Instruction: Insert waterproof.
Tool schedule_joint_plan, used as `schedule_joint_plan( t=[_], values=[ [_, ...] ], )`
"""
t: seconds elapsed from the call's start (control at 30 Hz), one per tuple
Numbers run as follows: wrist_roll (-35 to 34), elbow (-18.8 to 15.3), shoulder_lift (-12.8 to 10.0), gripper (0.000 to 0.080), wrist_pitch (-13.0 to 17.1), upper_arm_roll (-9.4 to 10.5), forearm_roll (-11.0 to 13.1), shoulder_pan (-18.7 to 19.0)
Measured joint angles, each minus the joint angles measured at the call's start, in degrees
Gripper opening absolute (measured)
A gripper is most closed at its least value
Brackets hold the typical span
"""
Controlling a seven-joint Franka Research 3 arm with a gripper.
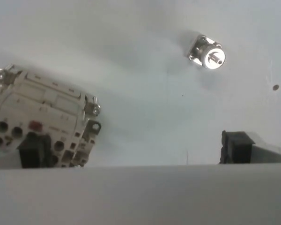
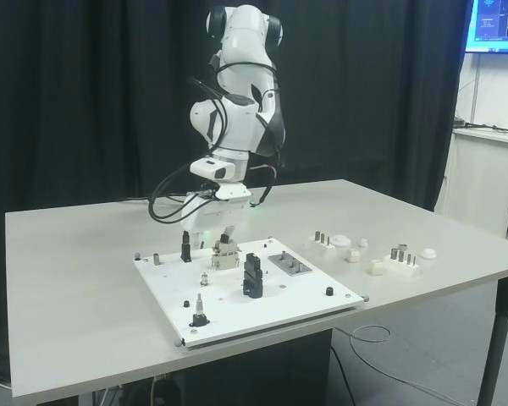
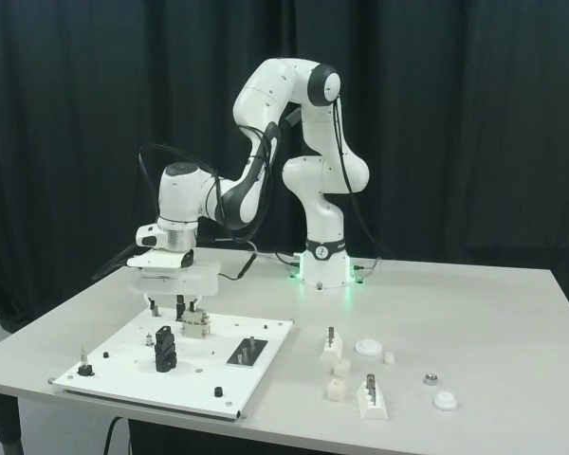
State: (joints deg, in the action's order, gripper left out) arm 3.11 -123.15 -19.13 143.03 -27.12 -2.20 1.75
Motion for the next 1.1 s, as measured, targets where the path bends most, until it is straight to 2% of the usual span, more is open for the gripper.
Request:
schedule_joint_plan(
  t=[1.1],
  values=[
    [1.1,-0.5,0.0,0.08,1.8,0.18,0.4,-0.2]
  ],
)
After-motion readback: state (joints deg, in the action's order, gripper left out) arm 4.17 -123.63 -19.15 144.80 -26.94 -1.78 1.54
